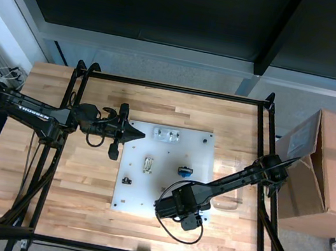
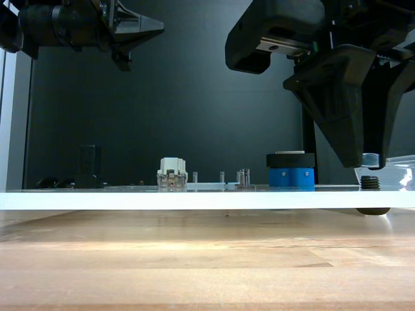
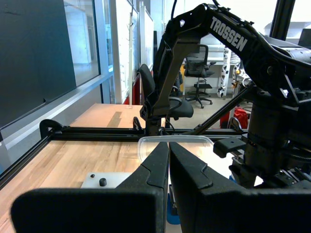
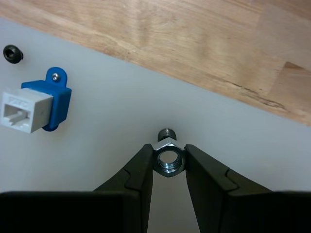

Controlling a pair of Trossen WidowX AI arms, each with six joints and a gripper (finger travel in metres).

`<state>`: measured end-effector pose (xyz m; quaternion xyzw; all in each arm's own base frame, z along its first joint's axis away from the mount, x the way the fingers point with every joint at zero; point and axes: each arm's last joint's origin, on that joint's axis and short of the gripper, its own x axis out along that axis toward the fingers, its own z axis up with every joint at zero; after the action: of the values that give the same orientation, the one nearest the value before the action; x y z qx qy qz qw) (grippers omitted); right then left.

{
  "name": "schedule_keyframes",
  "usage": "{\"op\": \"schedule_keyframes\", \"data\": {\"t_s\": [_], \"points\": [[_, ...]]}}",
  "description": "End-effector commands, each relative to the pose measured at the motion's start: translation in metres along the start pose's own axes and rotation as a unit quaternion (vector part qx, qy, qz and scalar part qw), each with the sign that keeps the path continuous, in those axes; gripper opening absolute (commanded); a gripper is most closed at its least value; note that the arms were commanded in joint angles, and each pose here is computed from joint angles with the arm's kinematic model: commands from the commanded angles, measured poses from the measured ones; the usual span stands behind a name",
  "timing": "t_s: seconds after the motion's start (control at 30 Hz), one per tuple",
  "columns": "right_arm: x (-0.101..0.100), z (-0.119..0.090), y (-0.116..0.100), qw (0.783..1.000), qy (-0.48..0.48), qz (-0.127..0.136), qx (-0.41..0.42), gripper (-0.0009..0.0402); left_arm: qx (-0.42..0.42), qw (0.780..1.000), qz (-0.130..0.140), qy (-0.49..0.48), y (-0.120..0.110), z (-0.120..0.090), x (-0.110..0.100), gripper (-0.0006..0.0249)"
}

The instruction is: Pick the M12 nut and place it on its threads and fasten

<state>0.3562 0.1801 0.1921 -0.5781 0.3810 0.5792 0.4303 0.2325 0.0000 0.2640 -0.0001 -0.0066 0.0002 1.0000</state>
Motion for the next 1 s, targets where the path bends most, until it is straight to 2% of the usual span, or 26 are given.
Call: {"op": "schedule_keyframes", "data": {"t_s": [0.03, 0.6, 1.0], "points": [[0.001, 0.002, 0.0, 1.0, 0.0, -0.001, 0.0, 0.0007, 0.0, 1.0, 0.0, 0.0, 0.0, 0.0, 0.0, 0.0], [0.002, 0.004, -0.001, 1.0, -0.001, -0.003, 0.007, 0.0007, 0.0, 1.0, 0.0, 0.0, 0.0, 0.0, 0.0, 0.0], [0.013, 0.0, 0.003, 1.0, 0.0, 0.003, 0.012, 0.0007, 0.0, 1.0, 0.0, 0.0, 0.0, 0.0, 0.0, 0.0]]}}
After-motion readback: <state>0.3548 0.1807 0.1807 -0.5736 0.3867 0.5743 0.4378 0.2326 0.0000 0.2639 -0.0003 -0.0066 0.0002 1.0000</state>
